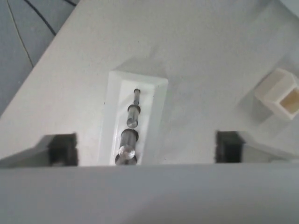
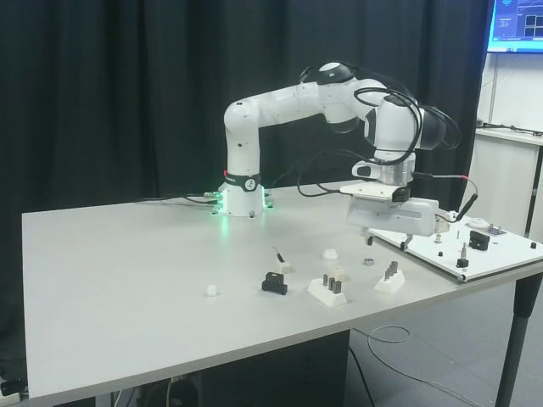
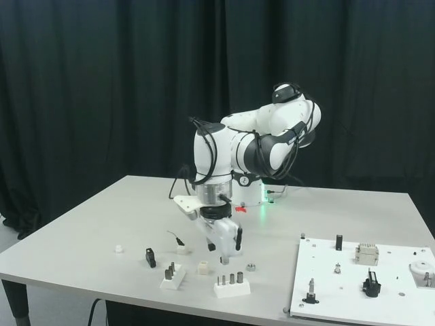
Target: Pick round peg 1.
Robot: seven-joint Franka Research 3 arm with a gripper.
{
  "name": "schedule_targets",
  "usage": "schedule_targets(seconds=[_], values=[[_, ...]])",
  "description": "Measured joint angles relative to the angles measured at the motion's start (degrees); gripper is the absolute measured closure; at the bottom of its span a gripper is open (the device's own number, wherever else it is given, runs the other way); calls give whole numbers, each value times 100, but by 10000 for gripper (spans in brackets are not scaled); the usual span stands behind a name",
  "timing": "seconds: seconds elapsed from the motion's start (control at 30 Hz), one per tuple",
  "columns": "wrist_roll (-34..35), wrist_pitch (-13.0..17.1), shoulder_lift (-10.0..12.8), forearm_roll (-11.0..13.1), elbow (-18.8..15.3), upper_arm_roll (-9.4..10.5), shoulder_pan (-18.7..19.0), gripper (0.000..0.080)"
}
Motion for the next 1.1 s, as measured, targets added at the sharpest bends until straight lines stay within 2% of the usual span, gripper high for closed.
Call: schedule_targets(seconds=[0.17,0.2,0.47,0.77,1.1], values=[[213,0,0,0,0,0,0,186],[241,0,0,0,0,0,0,35],[524,9,0,0,-1,0,2,9],[1194,54,21,-6,-13,3,25,3],[1471,275,84,-8,-138,105,83,3]])
